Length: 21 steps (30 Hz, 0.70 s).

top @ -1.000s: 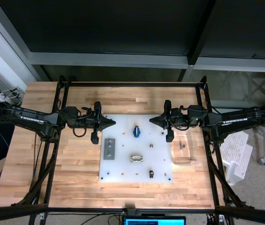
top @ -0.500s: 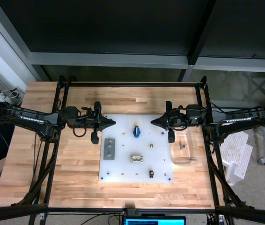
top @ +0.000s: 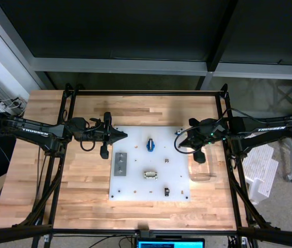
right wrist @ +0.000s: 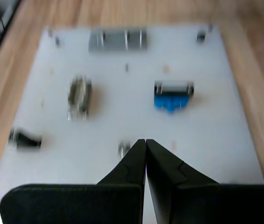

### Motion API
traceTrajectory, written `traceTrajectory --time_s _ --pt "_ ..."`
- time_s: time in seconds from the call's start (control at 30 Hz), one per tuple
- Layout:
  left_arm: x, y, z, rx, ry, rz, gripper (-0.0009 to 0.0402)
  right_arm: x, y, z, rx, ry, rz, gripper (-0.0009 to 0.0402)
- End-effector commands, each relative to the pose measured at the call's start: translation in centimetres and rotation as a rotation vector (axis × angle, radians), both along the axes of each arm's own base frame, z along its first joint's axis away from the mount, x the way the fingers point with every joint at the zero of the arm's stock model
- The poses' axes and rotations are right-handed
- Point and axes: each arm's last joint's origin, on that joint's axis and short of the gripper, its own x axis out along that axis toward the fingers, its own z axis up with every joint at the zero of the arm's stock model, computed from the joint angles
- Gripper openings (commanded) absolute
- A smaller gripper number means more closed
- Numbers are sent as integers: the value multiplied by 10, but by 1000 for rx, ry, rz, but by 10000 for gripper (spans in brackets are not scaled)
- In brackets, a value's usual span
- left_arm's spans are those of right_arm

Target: Pick the 16mm bar and install on taskboard

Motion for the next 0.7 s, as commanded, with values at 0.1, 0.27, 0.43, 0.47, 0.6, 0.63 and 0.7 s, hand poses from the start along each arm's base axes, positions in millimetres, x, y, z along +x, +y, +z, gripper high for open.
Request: traceTrajectory --time_s 0.1,0.27,0.43,0.47,0.6,0.63,0.7 --pt "0 0 0 0 0 0 0 -13 7 2 13 156 11 0" --pt "0 0 0 0 0 0 0 -26 15 -3 18 290 28 0" --pt "0 0 0 0 -1 0 0 -37 19 -9 -1 407 -4 0" --pt "0 0 0 0 0 0 0 -39 19 -10 -9 432 -6 1" --pt "0 0 0 0 -1 0 0 -47 22 -13 -47 498 -21 17" --pt "0 0 0 0 0 0 0 -48 23 -13 -44 510 -25 24" --pt "0 0 0 0 0 0 0 -50 25 -14 -43 529 -28 37"
